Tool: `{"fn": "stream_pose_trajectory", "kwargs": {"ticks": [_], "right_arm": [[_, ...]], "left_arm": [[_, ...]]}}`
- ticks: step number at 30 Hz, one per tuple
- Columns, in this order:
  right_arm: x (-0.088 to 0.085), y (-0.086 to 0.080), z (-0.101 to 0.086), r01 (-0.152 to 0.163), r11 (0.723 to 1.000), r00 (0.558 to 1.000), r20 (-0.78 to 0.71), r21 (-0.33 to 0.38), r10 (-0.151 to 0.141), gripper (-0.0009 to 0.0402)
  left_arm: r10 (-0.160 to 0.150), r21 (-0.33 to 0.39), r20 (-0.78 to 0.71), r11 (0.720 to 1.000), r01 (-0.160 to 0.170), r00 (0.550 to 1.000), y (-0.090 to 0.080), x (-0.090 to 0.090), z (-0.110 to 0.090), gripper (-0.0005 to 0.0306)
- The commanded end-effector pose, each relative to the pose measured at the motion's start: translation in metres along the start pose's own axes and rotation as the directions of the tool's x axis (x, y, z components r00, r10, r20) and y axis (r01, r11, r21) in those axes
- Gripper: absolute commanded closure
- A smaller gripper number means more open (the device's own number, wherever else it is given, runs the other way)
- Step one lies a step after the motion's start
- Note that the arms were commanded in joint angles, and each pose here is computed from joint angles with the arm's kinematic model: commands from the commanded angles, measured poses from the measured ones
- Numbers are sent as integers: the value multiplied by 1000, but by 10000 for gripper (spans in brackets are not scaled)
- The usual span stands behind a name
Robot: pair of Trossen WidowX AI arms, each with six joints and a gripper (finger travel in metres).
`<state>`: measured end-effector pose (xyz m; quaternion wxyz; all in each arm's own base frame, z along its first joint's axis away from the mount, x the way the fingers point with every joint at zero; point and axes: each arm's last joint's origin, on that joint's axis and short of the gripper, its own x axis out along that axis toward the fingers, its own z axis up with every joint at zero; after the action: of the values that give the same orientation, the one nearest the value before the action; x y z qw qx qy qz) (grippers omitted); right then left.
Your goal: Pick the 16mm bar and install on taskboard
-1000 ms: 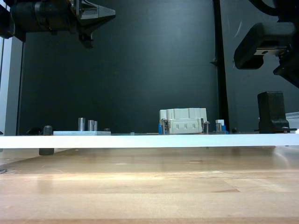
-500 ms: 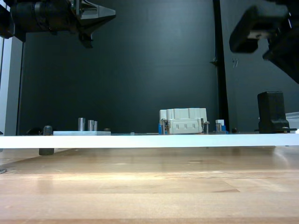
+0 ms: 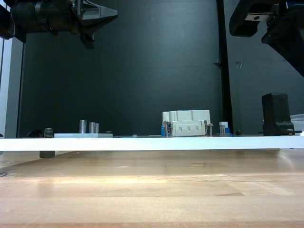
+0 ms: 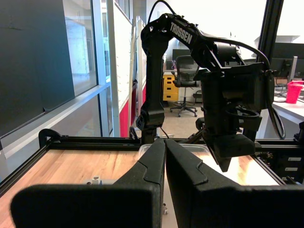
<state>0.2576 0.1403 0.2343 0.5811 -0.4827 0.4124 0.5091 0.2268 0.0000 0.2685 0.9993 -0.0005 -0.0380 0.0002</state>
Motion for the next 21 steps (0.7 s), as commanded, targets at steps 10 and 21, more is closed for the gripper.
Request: {"fn": "stream_pose_trajectory", "kwargs": {"ticks": [10, 21], "right_arm": [[-8, -3, -6, 37, 994, 999, 14, 104, -39, 250], [-51, -16, -43, 235, 810, 958, 11, 537, -286, 250]], "left_arm": [[0, 0, 0, 1000, 0, 1000, 0, 0, 0, 300], [0, 0, 0, 1000, 0, 1000, 0, 0, 0, 300]]}}
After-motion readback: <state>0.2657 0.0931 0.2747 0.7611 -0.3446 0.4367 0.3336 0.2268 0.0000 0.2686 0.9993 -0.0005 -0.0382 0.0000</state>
